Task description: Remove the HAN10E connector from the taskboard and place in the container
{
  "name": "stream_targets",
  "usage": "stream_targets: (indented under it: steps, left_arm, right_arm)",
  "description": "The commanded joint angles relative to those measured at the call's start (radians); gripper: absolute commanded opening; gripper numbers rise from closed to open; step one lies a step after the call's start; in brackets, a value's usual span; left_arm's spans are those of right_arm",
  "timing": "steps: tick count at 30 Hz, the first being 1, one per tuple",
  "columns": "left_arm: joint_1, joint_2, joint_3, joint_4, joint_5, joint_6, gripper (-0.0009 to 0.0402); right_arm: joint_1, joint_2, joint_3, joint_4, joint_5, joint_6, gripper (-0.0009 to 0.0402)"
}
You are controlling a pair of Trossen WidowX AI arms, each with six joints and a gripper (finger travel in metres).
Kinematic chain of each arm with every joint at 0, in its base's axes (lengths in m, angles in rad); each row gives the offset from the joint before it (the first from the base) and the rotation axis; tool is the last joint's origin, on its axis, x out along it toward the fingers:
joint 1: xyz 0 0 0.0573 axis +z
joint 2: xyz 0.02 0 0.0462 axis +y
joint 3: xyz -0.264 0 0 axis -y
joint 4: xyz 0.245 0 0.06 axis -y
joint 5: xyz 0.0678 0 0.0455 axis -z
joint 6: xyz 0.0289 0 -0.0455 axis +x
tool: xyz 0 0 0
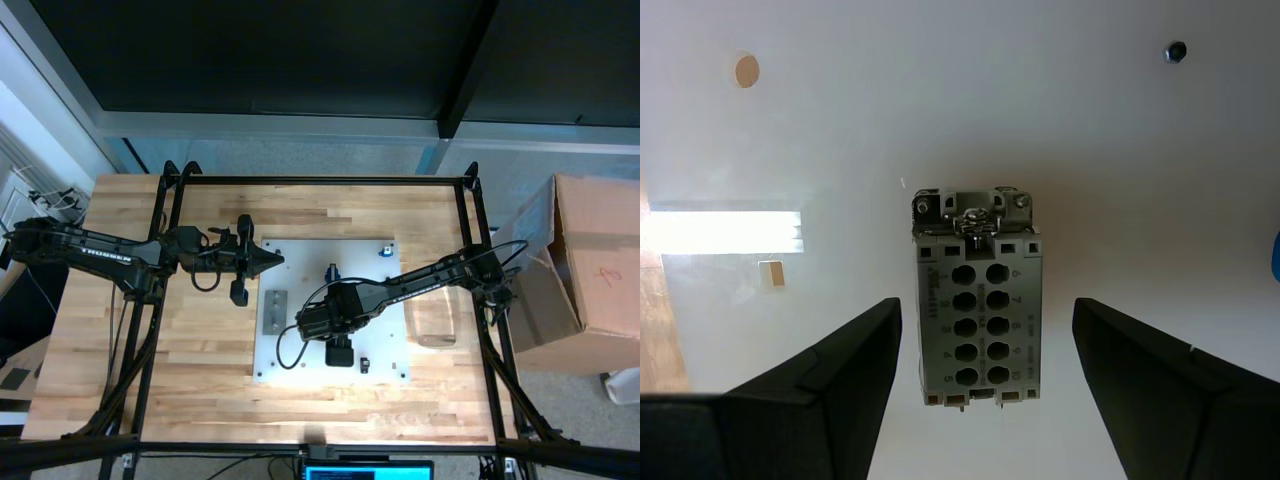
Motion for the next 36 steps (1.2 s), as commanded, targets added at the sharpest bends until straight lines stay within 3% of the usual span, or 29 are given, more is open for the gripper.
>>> stream_targets:
  steps: [1, 17, 20, 36]
  left_arm:
    - [0.0, 0.0, 0.0, 0.0, 0.0, 0.0, 0.0]
    - [0.0, 0.0, 0.0, 0.0, 0.0, 0.0, 0.0]
    - [0.0, 0.0, 0.0, 0.0, 0.0, 0.0, 0.0]
    - [0.0, 0.0, 0.0, 0.0, 0.0, 0.0, 0.0]
  right_arm:
    - [0.0, 0.0, -0.002, 0.009, 0.0, -0.007, 0.0211]
    - [0.003, -0.002, -0.002, 0.018, -0.002, -0.004, 0.0029]
    - [0.004, -0.005, -0.001, 0.015, -0.027, -0.005, 0.0002]
    - [0.003, -0.12, 0.003, -0.011, -0.023, -0.007, 0.0013]
